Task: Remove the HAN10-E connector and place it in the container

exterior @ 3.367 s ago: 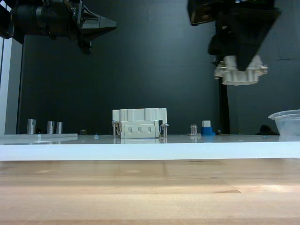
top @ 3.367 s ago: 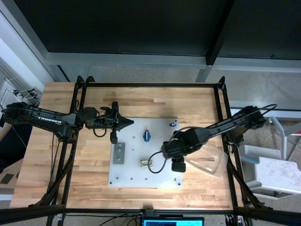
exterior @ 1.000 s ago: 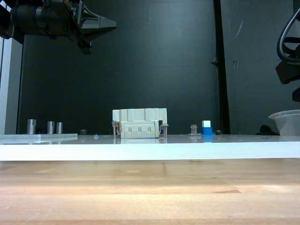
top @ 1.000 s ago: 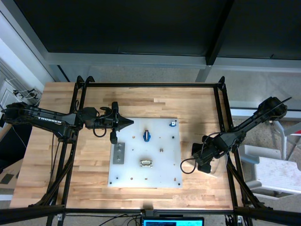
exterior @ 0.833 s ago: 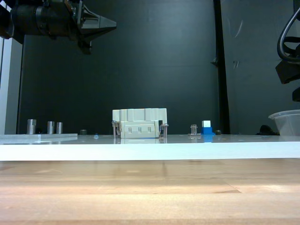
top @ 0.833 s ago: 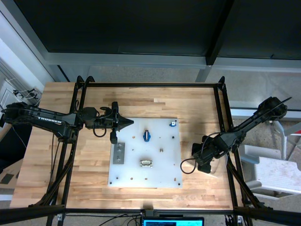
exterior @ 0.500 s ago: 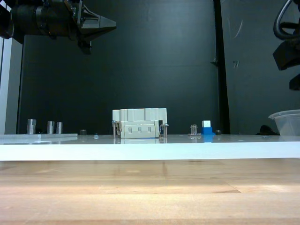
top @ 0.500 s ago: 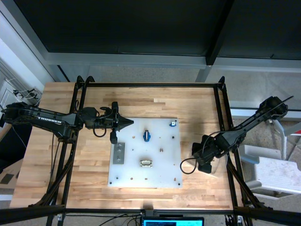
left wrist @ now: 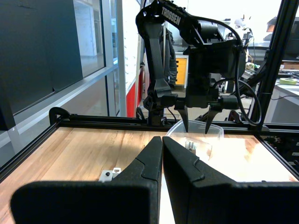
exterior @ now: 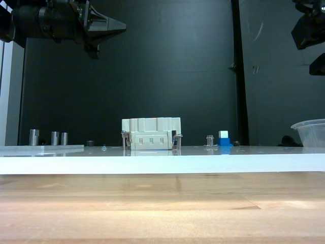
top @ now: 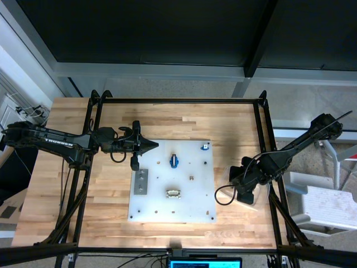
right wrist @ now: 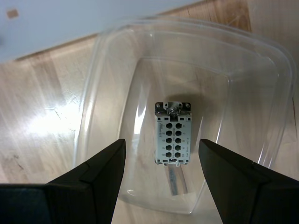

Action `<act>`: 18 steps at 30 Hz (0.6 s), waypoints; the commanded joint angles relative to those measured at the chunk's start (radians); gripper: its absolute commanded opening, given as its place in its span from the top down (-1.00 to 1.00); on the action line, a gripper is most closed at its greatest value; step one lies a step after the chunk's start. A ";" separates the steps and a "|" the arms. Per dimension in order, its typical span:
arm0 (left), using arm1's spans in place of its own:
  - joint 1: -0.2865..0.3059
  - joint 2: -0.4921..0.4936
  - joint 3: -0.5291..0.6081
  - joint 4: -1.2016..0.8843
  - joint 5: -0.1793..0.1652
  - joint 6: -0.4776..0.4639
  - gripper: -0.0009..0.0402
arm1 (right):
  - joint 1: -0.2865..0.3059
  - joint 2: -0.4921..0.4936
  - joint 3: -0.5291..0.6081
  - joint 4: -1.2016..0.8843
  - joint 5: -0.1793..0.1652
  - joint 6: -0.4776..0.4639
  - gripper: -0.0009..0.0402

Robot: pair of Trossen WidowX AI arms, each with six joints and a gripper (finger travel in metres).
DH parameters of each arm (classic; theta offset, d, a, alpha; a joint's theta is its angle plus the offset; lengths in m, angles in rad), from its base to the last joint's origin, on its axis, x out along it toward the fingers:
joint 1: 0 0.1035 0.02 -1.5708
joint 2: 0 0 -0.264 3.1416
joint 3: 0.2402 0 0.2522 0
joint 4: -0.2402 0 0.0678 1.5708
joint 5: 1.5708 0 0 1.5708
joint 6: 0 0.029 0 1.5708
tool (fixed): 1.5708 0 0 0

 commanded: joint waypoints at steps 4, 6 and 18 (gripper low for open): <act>0.000 0.000 0.000 0.000 0.000 0.000 0.96 | 0.000 0.000 -0.005 0.000 0.011 0.005 -0.10; 0.000 0.000 0.000 0.000 0.000 0.000 0.96 | 0.000 0.000 -0.005 0.001 0.014 0.005 -0.10; 0.000 0.000 0.000 0.000 0.000 0.000 0.96 | 0.000 0.000 -0.005 0.011 0.014 0.005 -0.10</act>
